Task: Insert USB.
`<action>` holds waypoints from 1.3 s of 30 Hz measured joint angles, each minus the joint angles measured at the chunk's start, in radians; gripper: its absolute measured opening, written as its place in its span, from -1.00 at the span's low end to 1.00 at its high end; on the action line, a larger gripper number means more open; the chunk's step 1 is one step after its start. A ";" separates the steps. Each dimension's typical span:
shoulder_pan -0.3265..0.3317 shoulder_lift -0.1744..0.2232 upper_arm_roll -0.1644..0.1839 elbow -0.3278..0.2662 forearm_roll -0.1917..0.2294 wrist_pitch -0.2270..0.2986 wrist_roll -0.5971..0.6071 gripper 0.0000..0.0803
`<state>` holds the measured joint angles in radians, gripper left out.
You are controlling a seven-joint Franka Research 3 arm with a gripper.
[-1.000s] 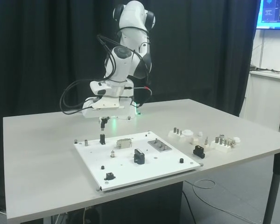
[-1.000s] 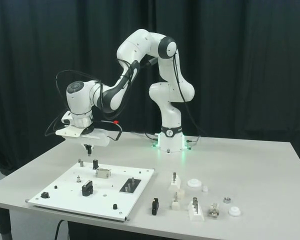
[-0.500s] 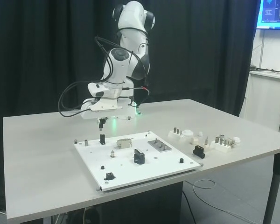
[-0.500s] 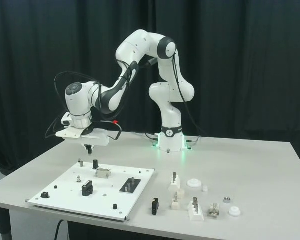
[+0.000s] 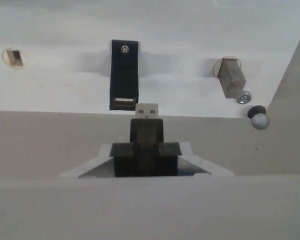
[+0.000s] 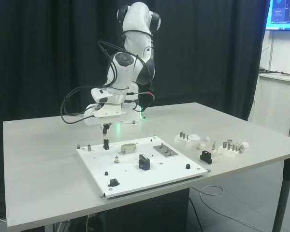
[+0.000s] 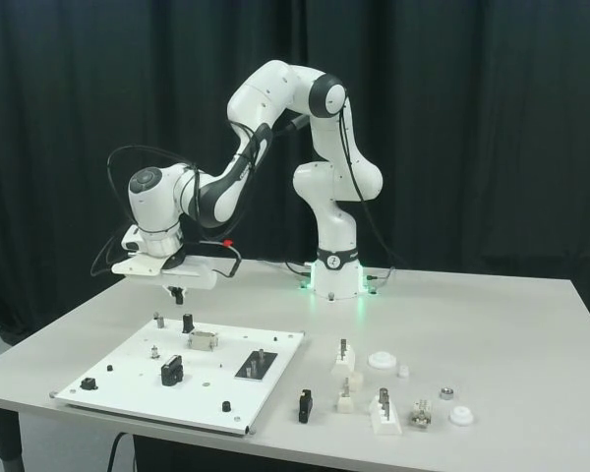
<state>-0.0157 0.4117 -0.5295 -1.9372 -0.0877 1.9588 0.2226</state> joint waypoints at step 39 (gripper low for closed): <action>-0.006 0.002 0.012 -0.039 0.000 -0.008 -0.008 -0.77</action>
